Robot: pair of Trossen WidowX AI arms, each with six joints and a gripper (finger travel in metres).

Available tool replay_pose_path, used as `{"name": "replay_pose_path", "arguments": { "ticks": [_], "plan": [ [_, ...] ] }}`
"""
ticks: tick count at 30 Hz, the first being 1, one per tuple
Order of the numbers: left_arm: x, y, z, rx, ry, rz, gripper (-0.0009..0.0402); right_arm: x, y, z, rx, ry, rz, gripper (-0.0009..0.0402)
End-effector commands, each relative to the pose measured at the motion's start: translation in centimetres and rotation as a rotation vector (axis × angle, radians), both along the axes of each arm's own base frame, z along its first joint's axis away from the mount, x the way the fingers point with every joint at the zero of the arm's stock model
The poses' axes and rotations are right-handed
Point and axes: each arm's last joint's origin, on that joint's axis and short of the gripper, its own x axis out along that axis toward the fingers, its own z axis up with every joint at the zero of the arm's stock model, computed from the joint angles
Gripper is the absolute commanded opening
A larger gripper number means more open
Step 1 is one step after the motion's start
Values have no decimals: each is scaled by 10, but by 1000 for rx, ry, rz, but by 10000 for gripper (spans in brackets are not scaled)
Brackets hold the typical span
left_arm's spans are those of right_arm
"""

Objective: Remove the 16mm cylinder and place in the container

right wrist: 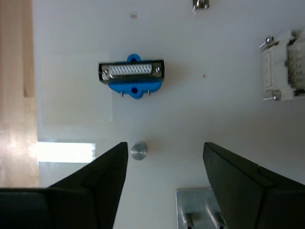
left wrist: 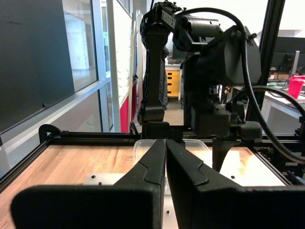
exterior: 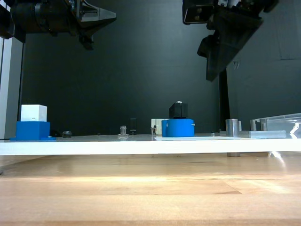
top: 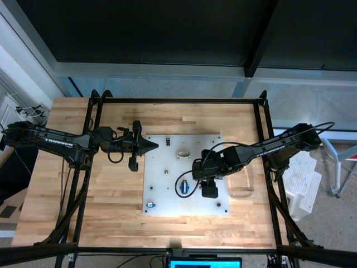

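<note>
Right wrist view: the 16mm cylinder (right wrist: 138,150) is seen end-on, upright in the board (right wrist: 71,57), long axis vertical, off-centre between the spread fingers of the right gripper (right wrist: 164,149) above. Approach is judged in hand; centring and descent are called for before transfer to the container (top: 244,195). The left gripper (top: 153,145) is held clenched, aloft at the board's left edge.

White lettering on left arm (top: 56,139), probably "TROSSEN".

Your arms are matte black, with white lettering (top: 56,140) on the left arm (top: 30,135). The left gripper (left wrist: 165,143), beside the board (top: 167,215), and the right gripper (right wrist: 164,147), above it, have wedge-shaped fingers (right wrist: 102,176).
</note>
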Motion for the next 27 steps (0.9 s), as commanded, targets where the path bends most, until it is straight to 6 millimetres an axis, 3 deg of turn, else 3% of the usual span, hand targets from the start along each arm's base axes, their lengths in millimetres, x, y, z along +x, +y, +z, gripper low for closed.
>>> {"name": "replay_pose_path", "arguments": {
  "ticks": [1, 12, 21, 27],
  "plan": [
    [0, 0, 0, 0, 0, 0, 0, 0, 3, -6, -30, 30, 4, 243],
    [0, 0, 0, 0, 0, 0, 0, 5, 12, -23, -44, 77, 23, 266],
    [0, 0, 0, 0, 0, 0, 0, 3, 14, -25, -48, 96, 25, 267],
    [0, 0, 0, 0, 0, 0, 0, 5, 18, -37, -56, 132, 22, 267]
  ]
}}
